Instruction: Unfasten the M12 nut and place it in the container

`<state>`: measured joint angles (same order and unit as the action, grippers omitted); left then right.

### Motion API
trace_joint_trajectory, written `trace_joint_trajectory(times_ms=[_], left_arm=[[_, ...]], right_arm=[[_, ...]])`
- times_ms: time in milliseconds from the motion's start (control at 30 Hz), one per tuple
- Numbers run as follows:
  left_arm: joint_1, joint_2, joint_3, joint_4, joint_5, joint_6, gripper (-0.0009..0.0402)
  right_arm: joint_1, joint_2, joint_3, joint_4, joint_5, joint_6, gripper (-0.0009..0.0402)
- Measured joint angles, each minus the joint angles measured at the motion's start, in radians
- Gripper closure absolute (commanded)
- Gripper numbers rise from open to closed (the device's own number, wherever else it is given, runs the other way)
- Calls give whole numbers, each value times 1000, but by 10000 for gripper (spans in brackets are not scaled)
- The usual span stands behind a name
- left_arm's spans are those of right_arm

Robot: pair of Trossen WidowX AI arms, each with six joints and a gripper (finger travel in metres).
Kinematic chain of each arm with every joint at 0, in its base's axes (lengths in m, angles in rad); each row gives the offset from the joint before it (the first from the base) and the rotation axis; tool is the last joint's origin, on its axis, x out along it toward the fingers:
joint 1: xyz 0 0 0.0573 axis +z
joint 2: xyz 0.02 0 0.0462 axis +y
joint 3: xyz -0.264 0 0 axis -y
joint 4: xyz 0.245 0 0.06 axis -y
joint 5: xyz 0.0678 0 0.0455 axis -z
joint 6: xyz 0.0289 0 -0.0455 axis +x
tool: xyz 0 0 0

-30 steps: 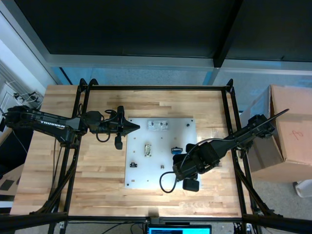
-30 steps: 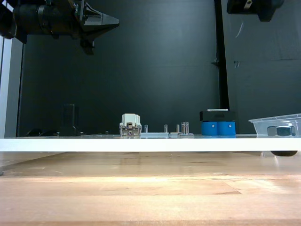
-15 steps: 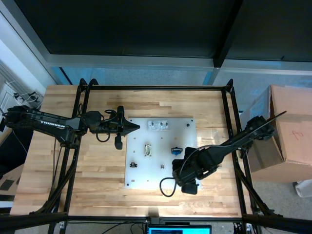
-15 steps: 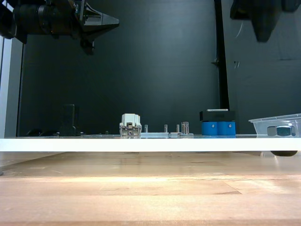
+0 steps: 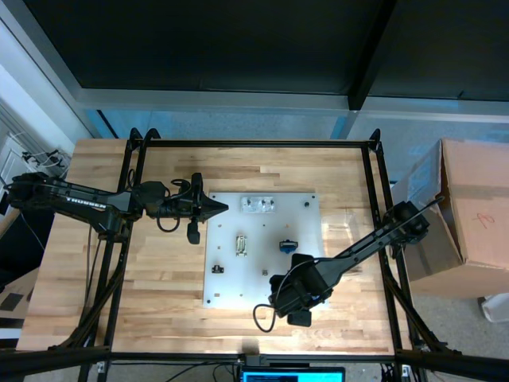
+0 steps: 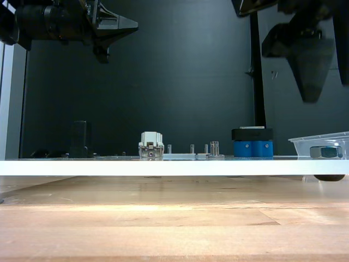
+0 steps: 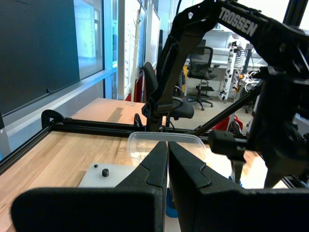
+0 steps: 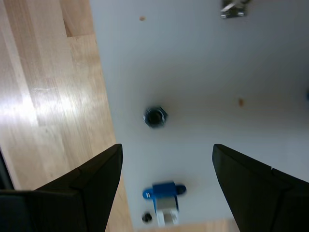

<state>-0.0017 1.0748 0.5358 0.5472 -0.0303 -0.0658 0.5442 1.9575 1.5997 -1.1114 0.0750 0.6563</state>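
The right gripper (image 8: 166, 149), its black tapered fingers spread wide, hangs well above the near right edge of the smooth white board (image 5: 238, 290), directly over the silver hexagonal M12 nut (image 8: 155, 117) on its stud and beside the clear tray (image 6: 319, 138), while the left gripper (image 7: 167, 159), fingers pressed together, hovers high over the board's far left edge.

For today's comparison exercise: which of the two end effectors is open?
The right end effector, spread wide above the M12 nut on its stud; the left end effector, high over the white board, is shut.
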Motion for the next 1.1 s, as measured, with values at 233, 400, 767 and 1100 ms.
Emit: trace_joint_trajectory(times_ms=[233, 400, 767, 1100], left_arm=[[0, 0, 0, 0, 0, 0, 393], [0, 0, 0, 0, 0, 0, 393], [0, 0, 0, 0, 0, 0, 393], [0, 0, 0, 0, 0, 0, 393]], right_arm=[[-1, 14, -37, 61, -7, -31, 134], [-1, 14, -82, 113, -7, -35, 135], [-1, 14, -132, 180, -3, -37, 135], [-3, 14, -157, 208, -4, -36, 135]])
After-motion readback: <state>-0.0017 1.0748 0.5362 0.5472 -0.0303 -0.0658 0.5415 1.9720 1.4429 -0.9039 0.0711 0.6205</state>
